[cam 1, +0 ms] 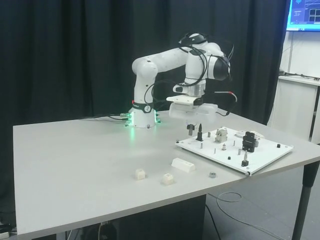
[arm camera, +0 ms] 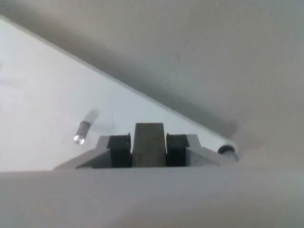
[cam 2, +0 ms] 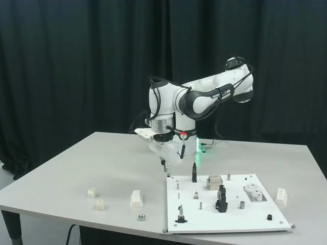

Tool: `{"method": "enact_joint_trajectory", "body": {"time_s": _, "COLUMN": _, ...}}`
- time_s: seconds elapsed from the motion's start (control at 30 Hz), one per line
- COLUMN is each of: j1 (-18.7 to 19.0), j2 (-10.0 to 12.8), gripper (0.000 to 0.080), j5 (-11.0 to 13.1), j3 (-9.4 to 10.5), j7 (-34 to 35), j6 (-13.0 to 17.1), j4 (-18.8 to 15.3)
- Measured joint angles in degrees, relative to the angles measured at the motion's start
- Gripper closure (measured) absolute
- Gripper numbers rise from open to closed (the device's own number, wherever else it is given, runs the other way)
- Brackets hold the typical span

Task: Insert square peg 4.

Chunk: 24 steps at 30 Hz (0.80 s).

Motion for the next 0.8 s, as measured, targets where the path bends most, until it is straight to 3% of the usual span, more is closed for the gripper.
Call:
{"method": "enact_joint_trajectory", "body": {"time_s": 0.4, "j1": 6.79, "j2": -0.44, "gripper": 0.0647, "j5": 2.2, "j3": 0.0, "j7": 10.95, "j6": 2.83, "j4": -7.04}}
{"method": "enact_joint_trajectory", "body": {"time_s": 0.8, "j1": 13.59, "j2": -0.47, "gripper": 0.0647, "j5": 5.88, "j3": 1.69, "j7": 20.46, "j6": 9.58, "j4": -12.56}}
